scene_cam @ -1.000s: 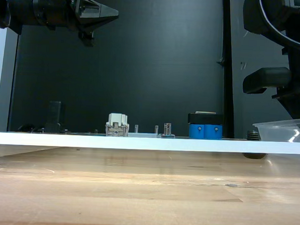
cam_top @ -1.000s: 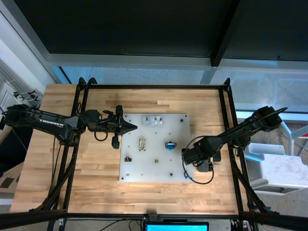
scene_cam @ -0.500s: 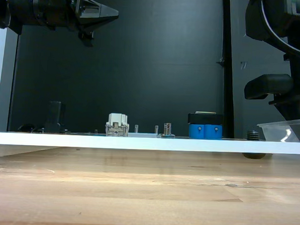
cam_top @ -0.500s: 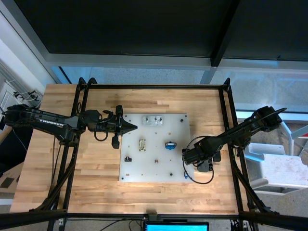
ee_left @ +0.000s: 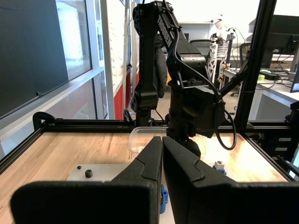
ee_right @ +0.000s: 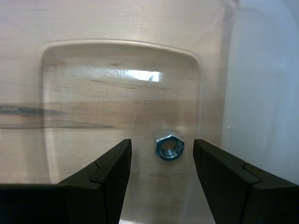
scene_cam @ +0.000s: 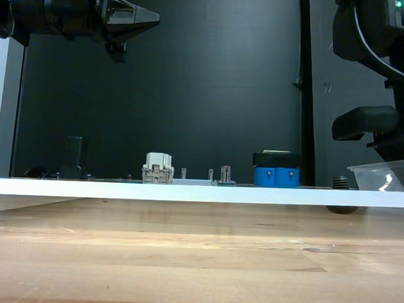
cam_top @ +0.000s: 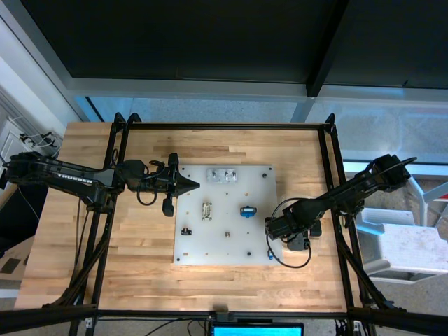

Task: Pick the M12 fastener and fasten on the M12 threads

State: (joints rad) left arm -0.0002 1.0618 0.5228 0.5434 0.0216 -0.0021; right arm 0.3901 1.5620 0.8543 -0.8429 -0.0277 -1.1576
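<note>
The M12 fastener (ee_right: 169, 148), a small silver hex nut, lies flat on the floor of a clear tray (ee_right: 117, 93). My right gripper (ee_right: 162, 156) hangs over it, open, with the nut between the two fingers and touching neither. In the high view the right gripper (cam_top: 297, 236) sits just off the white board's (cam_top: 210, 246) right edge. The M12 threads (scene_cam: 339, 182), a short black stud, stand with bare ribs in front of the tray (scene_cam: 383, 175). My left gripper (cam_top: 192, 185) is shut and held high at the board's far left corner, away from both.
A blue connector block (scene_cam: 276, 175) and a grey connector (scene_cam: 157, 171) stand on the board, with thin silver posts between them. The right arm's black links (scene_cam: 367, 122) hang over the tray. A black frame rims the wooden table (cam_top: 140, 280).
In the low view the right arm has risen a little and drifted right, and the tray's rim shows slightly further right. The left arm has not moved.
</note>
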